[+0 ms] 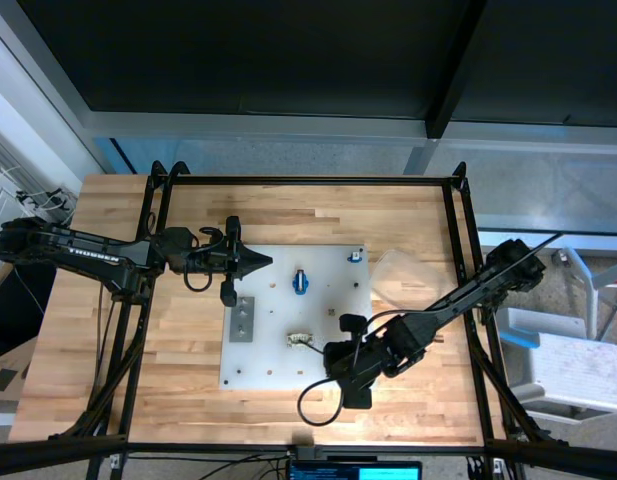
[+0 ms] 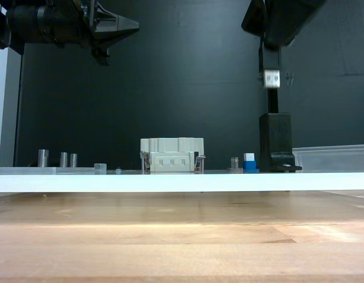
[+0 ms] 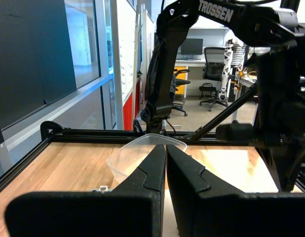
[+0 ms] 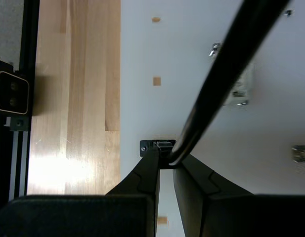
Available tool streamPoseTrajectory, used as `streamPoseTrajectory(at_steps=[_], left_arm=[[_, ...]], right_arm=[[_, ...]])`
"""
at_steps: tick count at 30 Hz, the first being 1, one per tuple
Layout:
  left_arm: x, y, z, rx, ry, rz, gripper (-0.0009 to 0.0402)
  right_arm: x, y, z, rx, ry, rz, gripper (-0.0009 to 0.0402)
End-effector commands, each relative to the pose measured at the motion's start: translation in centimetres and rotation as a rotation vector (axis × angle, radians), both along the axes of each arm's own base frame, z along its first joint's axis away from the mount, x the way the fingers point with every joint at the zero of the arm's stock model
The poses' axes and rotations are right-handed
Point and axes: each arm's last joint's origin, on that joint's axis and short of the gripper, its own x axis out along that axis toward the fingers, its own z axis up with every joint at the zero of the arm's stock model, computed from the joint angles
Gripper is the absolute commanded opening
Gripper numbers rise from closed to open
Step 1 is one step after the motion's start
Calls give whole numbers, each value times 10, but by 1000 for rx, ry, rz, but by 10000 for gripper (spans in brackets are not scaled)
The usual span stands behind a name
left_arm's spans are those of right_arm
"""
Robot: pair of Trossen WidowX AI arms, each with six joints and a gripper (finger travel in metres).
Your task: Remove the USB connector from the USB hub and place in the container
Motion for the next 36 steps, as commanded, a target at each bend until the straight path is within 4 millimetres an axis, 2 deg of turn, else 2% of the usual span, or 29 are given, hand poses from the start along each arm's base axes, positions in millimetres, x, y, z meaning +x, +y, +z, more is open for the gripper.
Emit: streamPoseTrajectory(at_steps=[1, 9, 18, 27, 36], left_arm=[[0, 0, 0, 0, -1, 0, 1], [0, 0, 0, 0, 0, 0, 1], [0, 0, 0, 0, 0, 0, 1], [0, 0, 0, 0, 0, 0, 1], [0, 0, 0, 0, -1, 0, 1]], right_arm=[[-7, -5, 10, -3, -9, -6, 0], [-33, -32, 25, -3, -60, -77, 0], [-68, -69, 30, -20, -53, -122, 0], [-106, -97, 24, -30, -35, -155, 0], [-140, -115, 19, -46, 23, -191, 0]])
